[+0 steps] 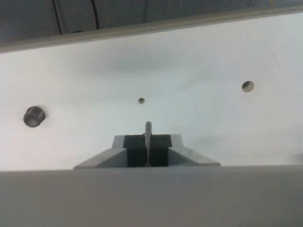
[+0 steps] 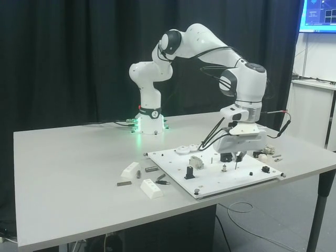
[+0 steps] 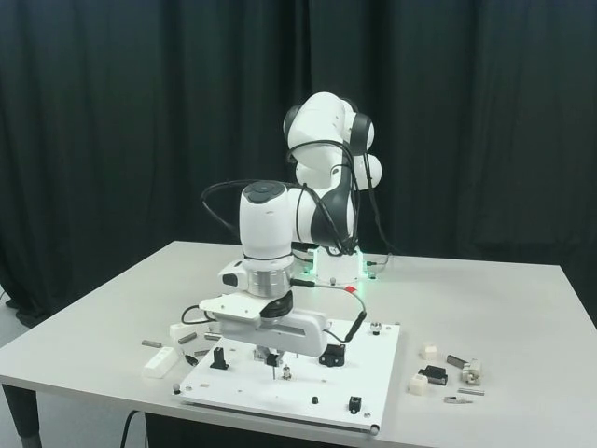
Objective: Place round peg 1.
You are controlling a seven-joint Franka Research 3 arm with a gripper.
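The gripper [image 1: 147, 153] is clamped on the thin round peg [image 1: 148, 135], hanging above the white board [image 1: 199, 113] at mid-frame.

End effector [image 2: 235, 158] with thin peg [image 2: 235, 162] above white board [image 2: 231, 178]

Peg [image 1: 148, 137] in claw [image 1: 148, 150] hangs over board [image 1: 199, 113].

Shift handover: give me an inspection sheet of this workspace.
Surface: grey table carrying a white board.
Job's things: thin round peg upright in the hand, above the board; a small hole lies just ahead.
Clutter: white blocks and small parts beside the board.
Hand: hand shut on the peg, over the board.
Cables: black cables loop from the wrist.
Surroundings: black curtain; green light at the arm's base.
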